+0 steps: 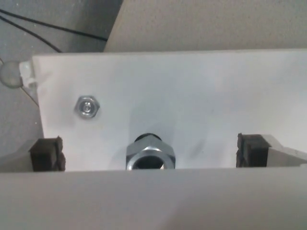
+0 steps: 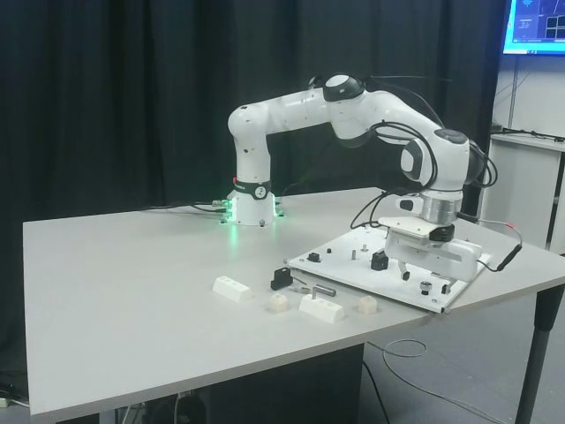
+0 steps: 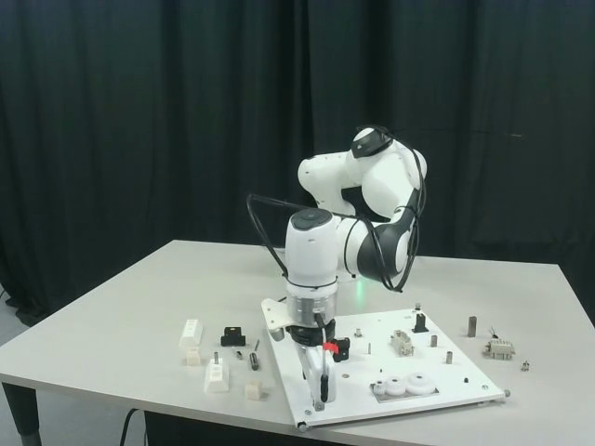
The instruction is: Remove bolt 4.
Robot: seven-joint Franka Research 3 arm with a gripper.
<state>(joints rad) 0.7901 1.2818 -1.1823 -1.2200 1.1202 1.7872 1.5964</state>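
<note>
- Bolt (image 1: 150, 154) stands upright on white board (image 1: 192, 96), near its edge, midway between the fingertips (image 1: 47, 154).
- Gripper (image 1: 149, 155) released: fingers wide apart, neither touches bolt.
- Small nut (image 1: 87, 106) on board at 10 o'clock from bolt.
- Board lies on grey table (image 2: 132, 265); loose white blocks (image 2: 231, 288) beside it.
</note>
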